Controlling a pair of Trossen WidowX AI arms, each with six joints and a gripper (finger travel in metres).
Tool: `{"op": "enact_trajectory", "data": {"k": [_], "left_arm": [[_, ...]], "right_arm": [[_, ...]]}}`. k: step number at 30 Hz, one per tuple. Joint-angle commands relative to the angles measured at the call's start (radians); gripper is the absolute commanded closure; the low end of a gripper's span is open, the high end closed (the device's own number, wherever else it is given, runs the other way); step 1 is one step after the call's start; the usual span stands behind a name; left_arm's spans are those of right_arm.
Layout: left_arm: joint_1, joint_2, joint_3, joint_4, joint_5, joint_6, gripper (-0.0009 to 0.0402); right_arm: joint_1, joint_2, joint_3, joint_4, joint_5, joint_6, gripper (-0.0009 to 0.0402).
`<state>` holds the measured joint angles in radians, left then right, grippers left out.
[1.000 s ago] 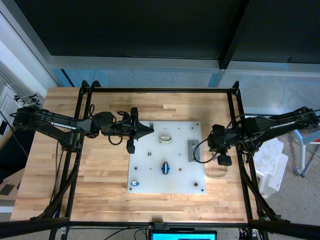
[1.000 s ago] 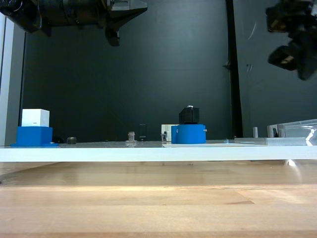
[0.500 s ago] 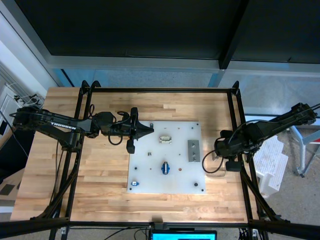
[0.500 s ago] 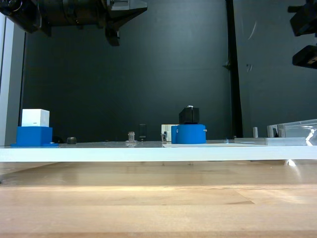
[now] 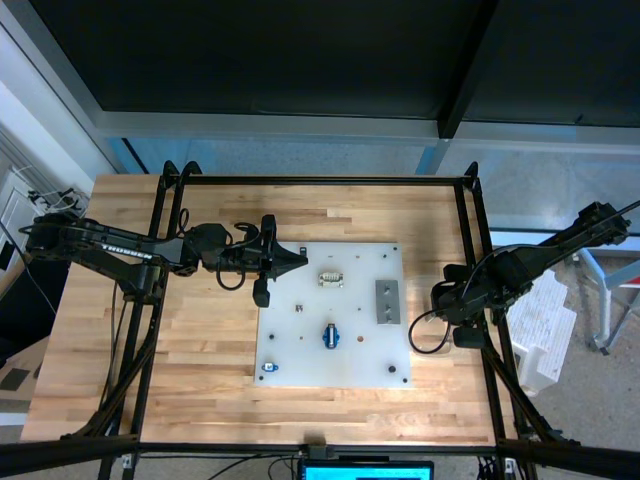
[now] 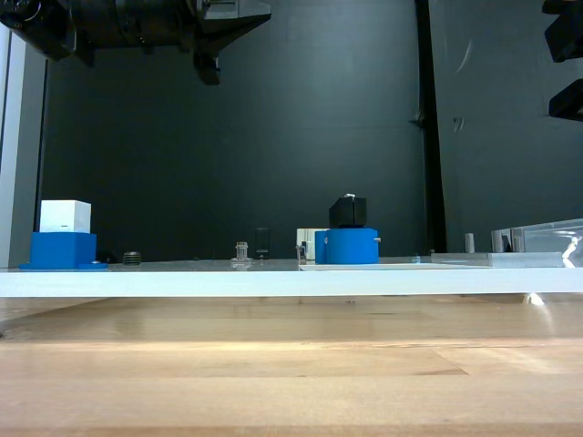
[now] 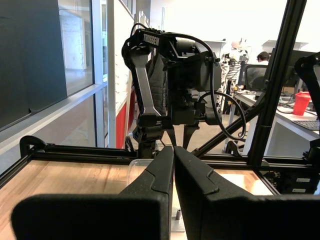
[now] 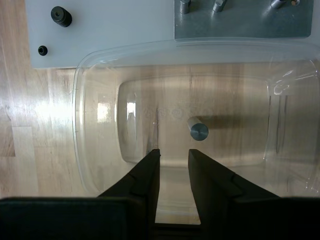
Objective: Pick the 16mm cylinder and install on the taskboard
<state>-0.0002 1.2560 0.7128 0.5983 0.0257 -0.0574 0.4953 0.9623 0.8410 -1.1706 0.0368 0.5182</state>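
Note:
The 16mm cylinder (image 8: 199,131) is a small silvery peg standing upright inside a clear plastic tray (image 8: 76,125). My right gripper (image 8: 172,156) hovers above the tray, open, with nothing between its fingers; the peg lies just ahead of and beside one fingertip. From above, the right gripper (image 5: 447,301) hangs just off the right edge of the white taskboard (image 5: 340,362). My left gripper (image 5: 297,258) is held high over the board's far left corner, and its fingers (image 7: 165,165) are shut on nothing.
The taskboard carries a grey metal block (image 5: 387,300) with pegs, blue fittings (image 6: 351,246) and a beige connector (image 5: 330,278). Two black screws (image 8: 61,16) sit in the board corner near the tray. A black frame (image 5: 470,250) surrounds the table.
The right arm has swung right and toward the near edge, off the board and over the tray, rising out of the low view. The left arm has not moved.

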Motion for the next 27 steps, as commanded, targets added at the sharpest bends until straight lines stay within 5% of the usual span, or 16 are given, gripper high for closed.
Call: {"op": "enact_trajectory", "data": {"k": [1, 27], "left_arm": [[0.0, 0.0, 0.0, 0.0, 0.0, 0.0, 0.0393], [0.0, 0.0, 0.0, 0.0, 0.0, 0.0, 0.0393]], "right_arm": [[0.0, 0.001, -0.003, -0.002, 0.014, -0.001, 0.0294], [0.007, 0.043, -0.082, -0.011, 0.013, 0.053, 0.0198]]}}
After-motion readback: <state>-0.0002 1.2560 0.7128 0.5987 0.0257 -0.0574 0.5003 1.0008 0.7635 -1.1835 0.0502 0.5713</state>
